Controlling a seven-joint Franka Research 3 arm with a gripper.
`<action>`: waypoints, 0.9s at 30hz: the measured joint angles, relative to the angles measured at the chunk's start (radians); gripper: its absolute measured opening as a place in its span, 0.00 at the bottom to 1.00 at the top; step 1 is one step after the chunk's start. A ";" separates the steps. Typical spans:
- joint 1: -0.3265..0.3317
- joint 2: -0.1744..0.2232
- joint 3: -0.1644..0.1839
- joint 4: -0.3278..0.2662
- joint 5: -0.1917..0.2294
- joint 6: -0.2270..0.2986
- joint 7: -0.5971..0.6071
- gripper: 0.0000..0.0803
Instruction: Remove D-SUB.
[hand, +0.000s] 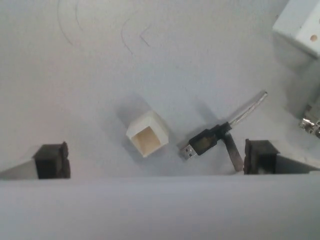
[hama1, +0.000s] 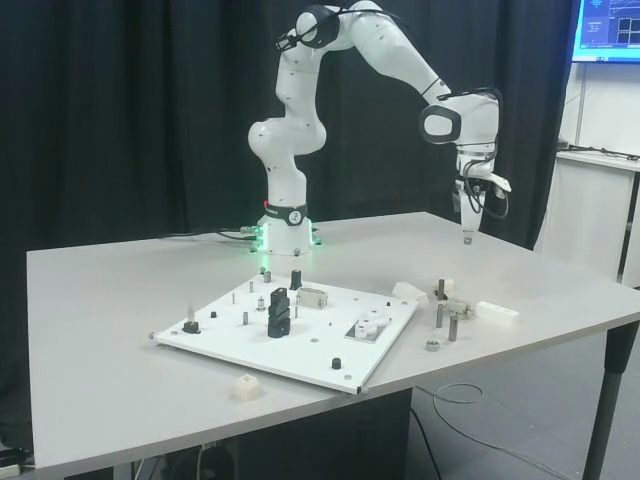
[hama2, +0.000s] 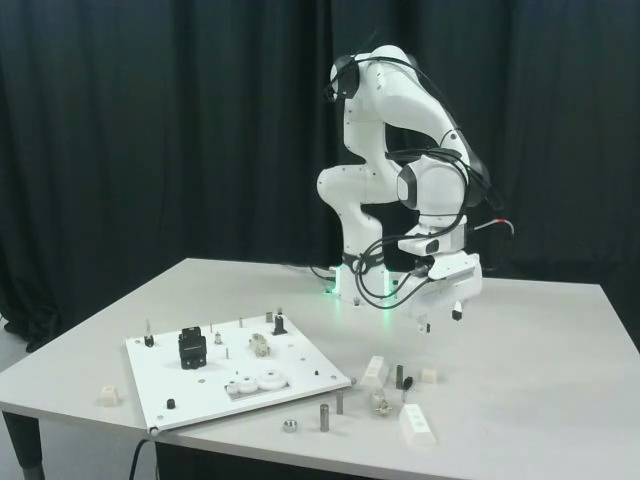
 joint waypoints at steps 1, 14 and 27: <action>0.000 0.000 0.000 0.001 0.000 0.000 0.000 0.97; 0.000 0.005 0.000 0.009 0.000 -0.003 0.000 1.00; 0.000 0.006 -0.004 0.011 0.000 -0.004 0.001 1.00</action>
